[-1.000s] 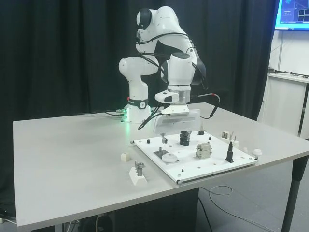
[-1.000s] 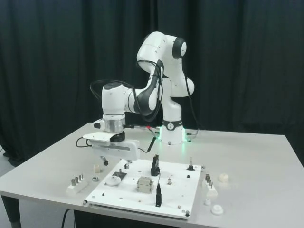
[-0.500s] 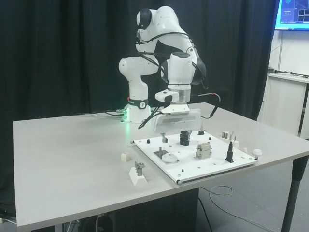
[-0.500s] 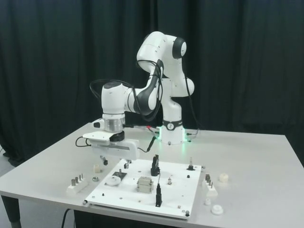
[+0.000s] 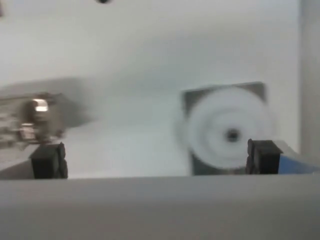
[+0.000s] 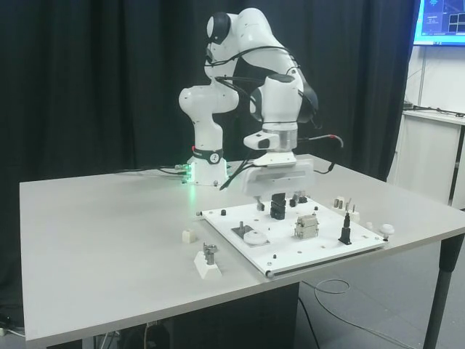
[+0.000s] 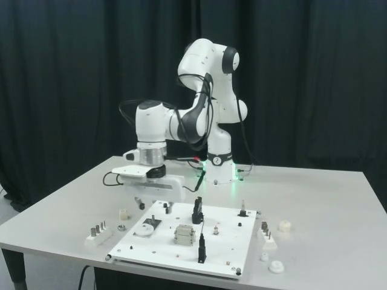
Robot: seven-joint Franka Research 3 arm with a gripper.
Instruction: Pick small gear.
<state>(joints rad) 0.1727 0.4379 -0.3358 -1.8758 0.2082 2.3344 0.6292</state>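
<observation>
Wrist view: one white gear (image 5: pixel 227 135); gripper (image 5: pixel 156 159) spread wide, holding nothing.

The white arm rises from its base, folds at a high elbow and reaches forward and down, so its last link stands upright with the wrist flange pointing straight at the counter (image 6: pixel 109 218). Black cables loop along the upper links and hang beside the wrist. The end effector (image 6: pixel 270 203) hangs below that flange, its wide white body level and held clear above the counter. In the wrist view its two black fingertips (image 5: pixel 48 161) stand wide apart, one at each side, with nothing gripped between them. A green light glows at the arm's base.
</observation>
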